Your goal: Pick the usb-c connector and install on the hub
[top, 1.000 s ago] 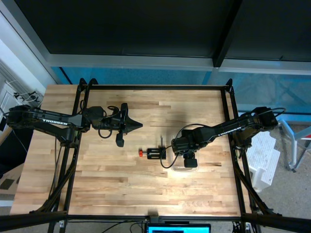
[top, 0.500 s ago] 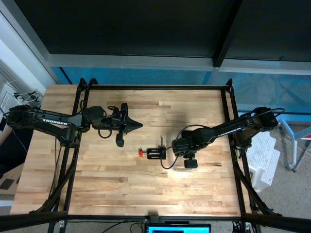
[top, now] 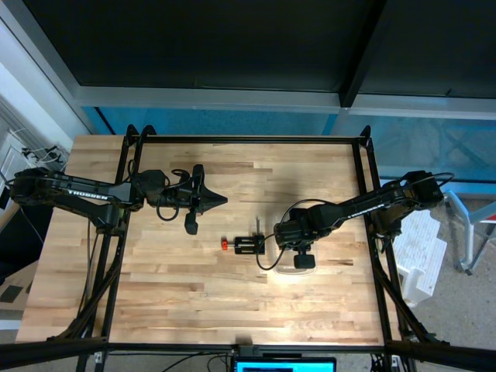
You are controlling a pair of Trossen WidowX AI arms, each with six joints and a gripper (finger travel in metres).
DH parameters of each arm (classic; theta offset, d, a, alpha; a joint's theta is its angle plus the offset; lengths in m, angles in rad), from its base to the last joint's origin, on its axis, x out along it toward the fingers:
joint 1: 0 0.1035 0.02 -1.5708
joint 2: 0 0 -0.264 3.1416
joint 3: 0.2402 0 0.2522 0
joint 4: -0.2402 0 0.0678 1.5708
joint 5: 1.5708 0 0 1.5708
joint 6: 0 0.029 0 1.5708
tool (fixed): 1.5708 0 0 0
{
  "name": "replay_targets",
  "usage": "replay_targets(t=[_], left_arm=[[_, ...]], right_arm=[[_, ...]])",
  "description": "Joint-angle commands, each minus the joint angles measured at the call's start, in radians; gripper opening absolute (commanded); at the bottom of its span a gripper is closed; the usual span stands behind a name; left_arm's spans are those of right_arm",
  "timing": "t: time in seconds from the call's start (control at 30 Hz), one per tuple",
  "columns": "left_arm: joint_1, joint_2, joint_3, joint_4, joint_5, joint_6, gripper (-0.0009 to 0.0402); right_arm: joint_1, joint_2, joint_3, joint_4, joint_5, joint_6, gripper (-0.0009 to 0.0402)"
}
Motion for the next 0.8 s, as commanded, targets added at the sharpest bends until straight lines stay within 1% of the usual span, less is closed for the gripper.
replay_targets(t=[0.03, 0.37, 0.6, 0.67, 0.8], left_arm=[[0.0, 0.0, 0.0, 0.0, 0.0, 0.0, 0.0], [0.0, 0.0, 0.0, 0.0, 0.0, 0.0, 0.0], [0.0, 0.0, 0.0, 0.0, 0.0, 0.0, 0.0], [0.0, 0.0, 0.0, 0.0, 0.0, 0.0, 0.0], [0.0, 0.0, 0.0, 0.0, 0.0, 0.0, 0.0]], right_arm=[[0.0, -0.001, 0.0, 0.002, 0.0, 0.001, -0.0001], [0.0, -0.018, 0.018, -0.014, 0.001, 0.001, 0.0], [-0.001, -0.036, 0.075, -0.097, 0.006, -0.016, 0.0], [0.0, -0.04, 0.097, -0.124, 0.025, -0.019, 0.0], [-0.001, -0.05, 0.148, -0.185, 0.027, -0.026, 0.0]])
